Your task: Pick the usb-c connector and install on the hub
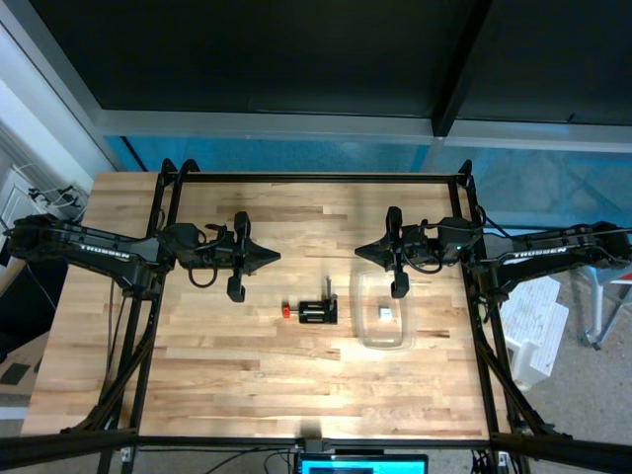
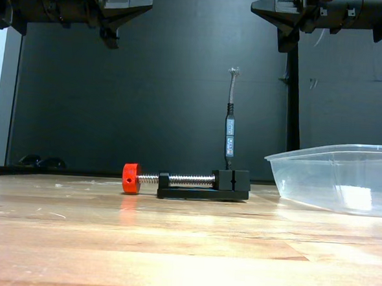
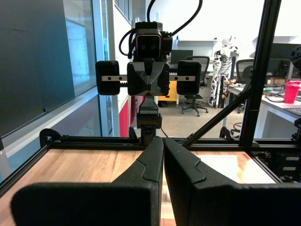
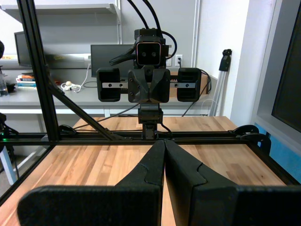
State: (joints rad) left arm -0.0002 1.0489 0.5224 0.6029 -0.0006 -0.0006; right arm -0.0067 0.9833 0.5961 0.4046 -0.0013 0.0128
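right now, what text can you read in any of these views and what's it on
"TROSSEN": left arm.
"TROSSEN": right arm.
Label on the upright black part in the vise: too small to read.
Left hand and right hand, both shut, raised over the table: no text.

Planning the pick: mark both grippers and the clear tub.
left gripper (image 1: 277,258): high view, shut fingertips, raised, centre-left.
right gripper (image 1: 357,250): high view, shut fingertips, raised, centre-right.
clear tub (image 1: 385,346): high view, near rim.
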